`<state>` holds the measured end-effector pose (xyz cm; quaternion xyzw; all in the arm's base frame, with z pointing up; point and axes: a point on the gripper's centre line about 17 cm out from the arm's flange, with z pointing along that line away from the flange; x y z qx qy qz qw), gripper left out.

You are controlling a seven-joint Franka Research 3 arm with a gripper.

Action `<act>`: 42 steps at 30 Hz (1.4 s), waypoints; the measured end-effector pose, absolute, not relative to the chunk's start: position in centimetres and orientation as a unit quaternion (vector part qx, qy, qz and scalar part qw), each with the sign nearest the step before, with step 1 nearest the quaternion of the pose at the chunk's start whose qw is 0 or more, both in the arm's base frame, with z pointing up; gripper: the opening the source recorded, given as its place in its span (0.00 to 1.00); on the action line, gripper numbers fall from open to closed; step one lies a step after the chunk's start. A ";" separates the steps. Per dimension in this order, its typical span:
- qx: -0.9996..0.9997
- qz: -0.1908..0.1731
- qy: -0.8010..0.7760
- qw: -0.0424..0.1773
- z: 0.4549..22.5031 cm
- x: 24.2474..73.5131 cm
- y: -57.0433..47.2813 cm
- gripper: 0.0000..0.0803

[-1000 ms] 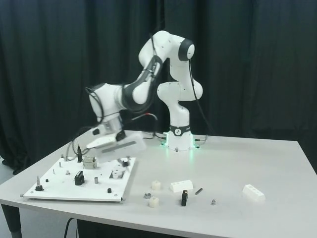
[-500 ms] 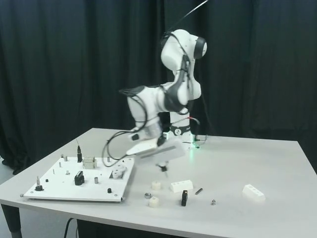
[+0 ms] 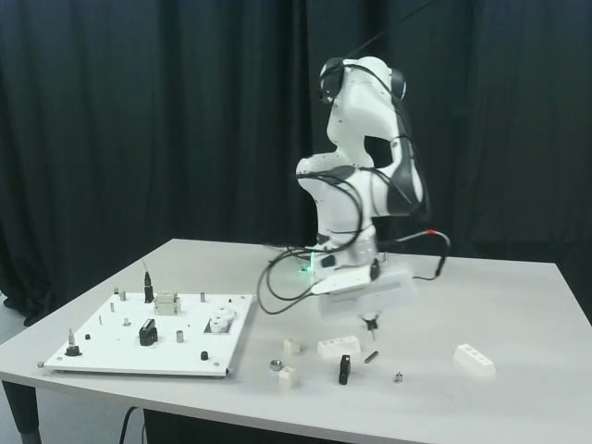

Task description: Place square peg 1.

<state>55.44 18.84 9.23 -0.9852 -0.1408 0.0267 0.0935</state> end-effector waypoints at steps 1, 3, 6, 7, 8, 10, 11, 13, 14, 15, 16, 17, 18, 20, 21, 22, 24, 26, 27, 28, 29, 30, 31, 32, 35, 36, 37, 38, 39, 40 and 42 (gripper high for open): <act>-0.985 0.024 -0.142 0.091 9.0 55.2 19.4 0.04; -0.986 0.021 -0.142 0.085 8.5 54.8 20.4 0.04; -0.987 0.015 -0.143 0.076 7.6 54.1 21.5 0.04; -0.987 0.013 -0.144 0.073 7.4 53.9 21.8 0.04; -0.987 0.010 -0.145 0.070 7.1 53.7 22.0 0.04; -0.987 0.007 -0.146 0.064 6.6 53.4 22.5 0.04; -0.987 0.005 -0.145 0.062 6.4 53.3 22.7 0.04; -0.988 0.001 -0.145 0.057 5.9 53.0 23.1 0.04; -0.988 0.000 -0.146 0.055 5.8 52.9 23.2 0.04; -0.988 -0.002 -0.147 0.052 5.6 52.8 23.4 0.04; -0.988 -0.004 -0.148 0.051 5.4 52.8 23.5 0.04; -0.988 -0.005 -0.149 0.049 5.2 52.7 23.6 0.04; -0.988 -0.006 -0.149 0.047 5.1 52.7 23.7 0.04; -0.988 -0.009 -0.151 0.044 4.8 52.6 23.9 0.04; -0.987 -0.010 -0.152 0.043 4.7 52.6 24.0 0.04; -0.987 -0.011 -0.153 0.042 4.6 52.6 24.0 0.04; -0.987 -0.013 -0.155 0.040 4.4 52.6 24.1 0.04; -0.987 -0.014 -0.155 0.039 4.3 52.6 24.2 0.04; -0.987 -0.014 -0.154 0.039 4.2 52.5 24.3 0.04; -0.988 -0.014 -0.152 0.039 4.2 52.5 24.3 0.04; -0.988 -0.014 -0.149 0.039 4.2 52.6 24.3 0.04; -0.988 -0.014 -0.148 0.039 4.2 52.6 24.3 0.04; -0.988 -0.014 -0.147 0.039 4.2 52.6 24.3 0.04; -0.988 -0.015 -0.146 0.039 4.2 52.6 24.3 0.27; -0.989 -0.016 -0.145 0.039 4.3 52.7 24.3 0.27; -0.989 -0.017 -0.145 0.039 4.3 52.8 24.4 0.27; -0.989 -0.018 -0.144 0.039 4.3 52.8 24.4 0.27; -0.989 -0.018 -0.144 0.039 4.3 52.9 24.4 0.66; -0.989 -0.019 -0.144 0.039 4.4 52.9 24.4 0.66; -0.989 -0.019 -0.144 0.039 4.4 52.9 24.5 0.66; -0.989 -0.020 -0.144 0.040 4.5 53.0 24.5 0.66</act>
